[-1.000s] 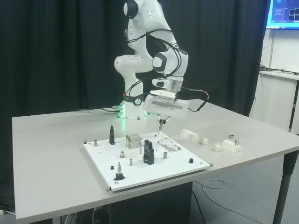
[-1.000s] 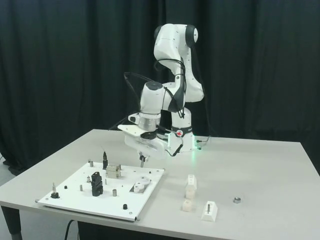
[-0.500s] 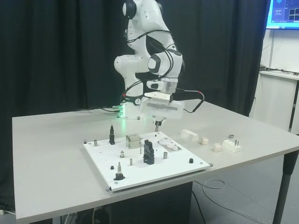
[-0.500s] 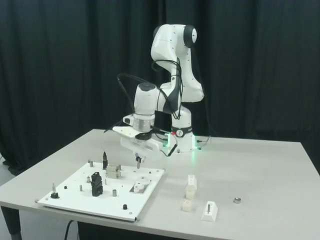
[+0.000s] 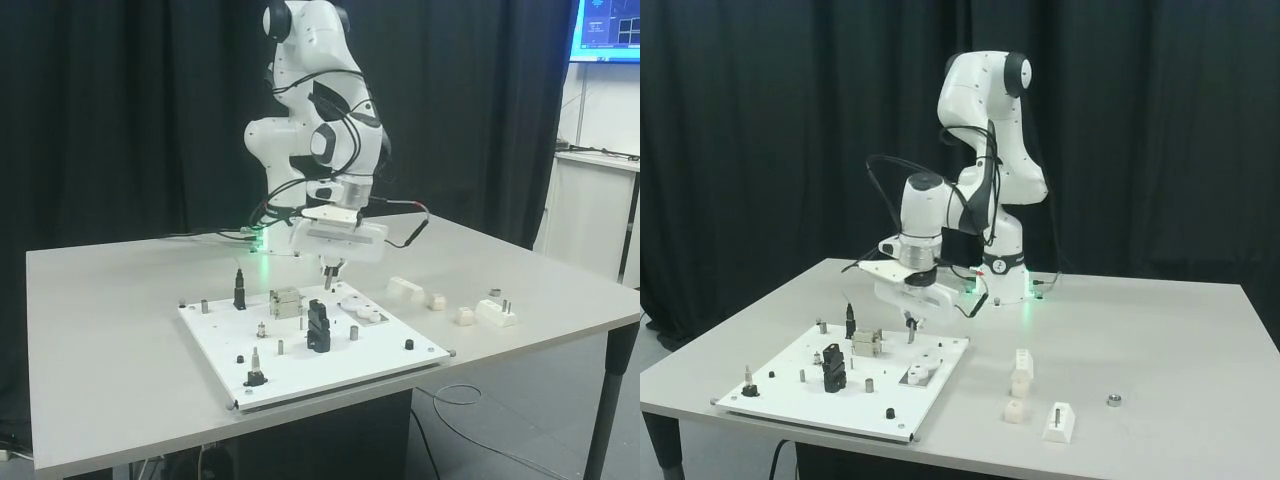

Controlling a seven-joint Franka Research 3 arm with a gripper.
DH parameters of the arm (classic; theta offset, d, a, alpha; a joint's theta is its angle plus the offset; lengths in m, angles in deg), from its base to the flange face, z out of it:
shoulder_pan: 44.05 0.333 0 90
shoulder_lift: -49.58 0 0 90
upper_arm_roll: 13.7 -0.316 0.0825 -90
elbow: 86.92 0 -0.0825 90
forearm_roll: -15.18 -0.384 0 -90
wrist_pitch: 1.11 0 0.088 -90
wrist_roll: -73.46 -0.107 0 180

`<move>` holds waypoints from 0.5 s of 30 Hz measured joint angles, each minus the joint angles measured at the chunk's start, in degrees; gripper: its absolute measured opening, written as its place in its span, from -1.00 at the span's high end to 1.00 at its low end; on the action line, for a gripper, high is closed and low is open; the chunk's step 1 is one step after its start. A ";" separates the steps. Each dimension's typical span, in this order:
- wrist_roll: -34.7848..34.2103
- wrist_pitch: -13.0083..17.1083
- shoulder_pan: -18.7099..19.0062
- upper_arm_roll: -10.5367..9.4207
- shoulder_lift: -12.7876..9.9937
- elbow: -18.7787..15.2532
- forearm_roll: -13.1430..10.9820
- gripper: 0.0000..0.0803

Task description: Insert round peg 3.

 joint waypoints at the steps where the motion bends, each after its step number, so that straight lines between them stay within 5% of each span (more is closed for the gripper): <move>1: 0.49 0.16 0.00 0.27 -0.10 -0.03 0.00 0.72; 15: 6.41 2.19 0.00 4.25 0.31 -0.74 0.00 0.72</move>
